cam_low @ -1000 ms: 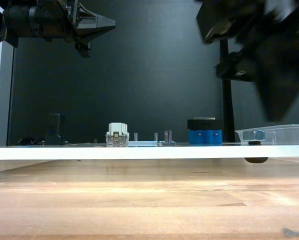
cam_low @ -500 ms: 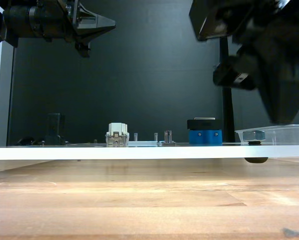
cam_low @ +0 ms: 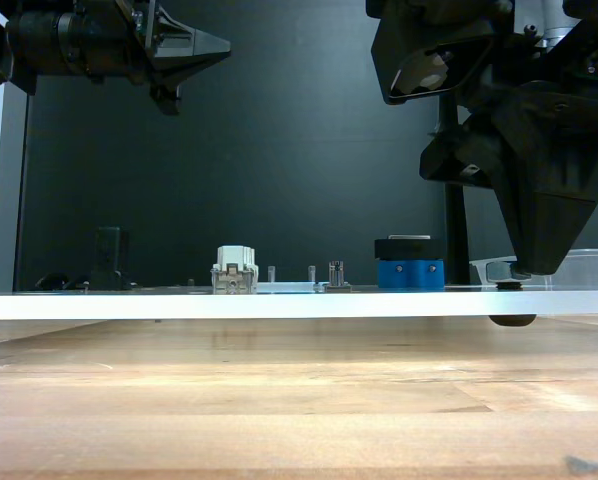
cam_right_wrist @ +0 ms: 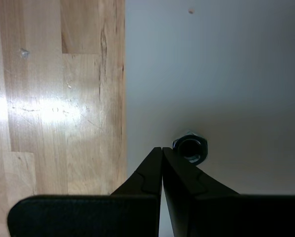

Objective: Unfasten the M12 fastener and place in the container

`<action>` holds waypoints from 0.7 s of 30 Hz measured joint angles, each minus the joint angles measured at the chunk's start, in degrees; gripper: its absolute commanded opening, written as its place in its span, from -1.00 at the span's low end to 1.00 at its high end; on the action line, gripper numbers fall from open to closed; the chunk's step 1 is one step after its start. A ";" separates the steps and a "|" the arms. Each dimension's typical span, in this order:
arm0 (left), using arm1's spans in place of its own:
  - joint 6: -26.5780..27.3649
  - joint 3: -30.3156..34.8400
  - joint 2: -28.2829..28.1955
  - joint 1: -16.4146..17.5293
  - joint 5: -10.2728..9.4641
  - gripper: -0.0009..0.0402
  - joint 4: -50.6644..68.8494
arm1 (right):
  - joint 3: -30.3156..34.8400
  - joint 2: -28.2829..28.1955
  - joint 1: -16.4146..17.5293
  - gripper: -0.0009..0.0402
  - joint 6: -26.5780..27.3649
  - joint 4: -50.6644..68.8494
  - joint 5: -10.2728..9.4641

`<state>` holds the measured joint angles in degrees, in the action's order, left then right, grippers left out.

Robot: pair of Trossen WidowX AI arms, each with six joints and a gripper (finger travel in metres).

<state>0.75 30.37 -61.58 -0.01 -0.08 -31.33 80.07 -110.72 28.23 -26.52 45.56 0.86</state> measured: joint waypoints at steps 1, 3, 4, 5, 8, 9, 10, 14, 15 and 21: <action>0.00 0.00 0.00 0.00 0.02 -0.96 0.00 | 0.00 0.00 0.00 -0.96 0.00 0.26 0.13; 0.02 -0.02 0.00 0.00 0.02 -0.96 0.00 | 0.00 -0.02 0.02 -0.96 -0.02 0.66 0.66; 0.00 0.00 0.00 0.00 0.02 -0.96 0.00 | 0.00 -0.02 0.02 -0.96 -0.02 0.87 0.81; 0.00 0.00 0.00 0.00 0.02 -0.96 0.00 | 0.00 -0.02 0.02 -0.96 -0.02 0.94 0.85; 0.02 0.00 0.00 0.00 0.02 -0.96 0.00 | 0.00 -0.02 0.02 -0.96 -0.07 0.98 0.85; 0.02 0.00 0.00 0.00 0.02 -0.96 0.00 | 0.00 -0.02 0.02 -0.96 -0.07 0.98 0.85; 0.02 -0.02 0.00 0.00 0.02 -0.96 0.00 | 0.00 -0.02 0.02 -0.96 -0.07 1.01 0.87; 0.02 0.00 0.00 0.00 0.02 -0.96 0.00 | 0.00 -0.02 0.02 -0.96 -0.07 1.09 0.92; 0.00 -0.02 0.00 0.00 0.02 -0.96 0.00 | 0.00 -0.02 0.02 -0.96 -0.07 1.11 0.92; 0.02 0.00 0.00 0.00 0.02 -0.96 0.02 | -0.02 0.28 0.00 -0.96 -0.26 6.73 9.31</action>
<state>0.78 30.37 -61.58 -0.01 -0.05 -31.31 80.05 -110.43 28.23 -26.79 52.29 10.17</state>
